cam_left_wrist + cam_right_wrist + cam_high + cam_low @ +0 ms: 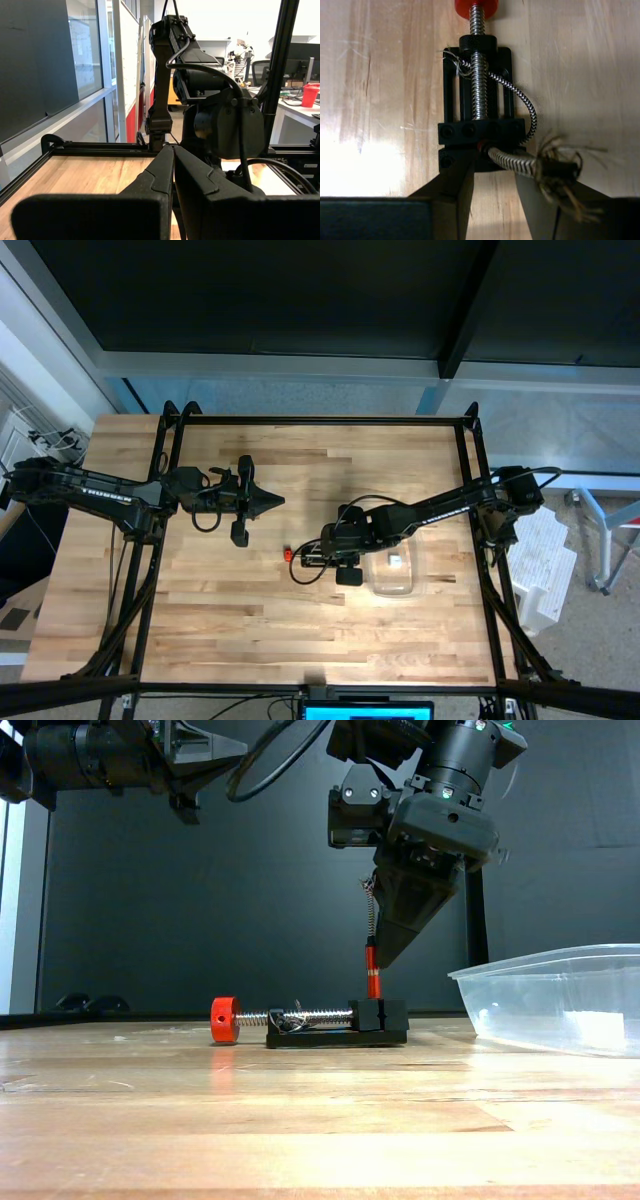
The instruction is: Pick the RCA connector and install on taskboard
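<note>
Connector [372, 982] in R pincer [384, 958], touching taskboard [330, 1032] (L [275, 502] aloft)

Entry 1: white brand lettering "TROSSEN", printed lengthwise on the long link of the left arm [100, 496], high view; small but legible.
Entry 2: faint markings on a whiteboard [80, 42] behind glass, left wrist view; too small to read.

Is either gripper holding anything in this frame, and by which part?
The right gripper holds the RCA connector by its upper, cable end, with the red tip pointing down at the taskboard. The left gripper, parked over the table's left side, holds nothing.
</note>
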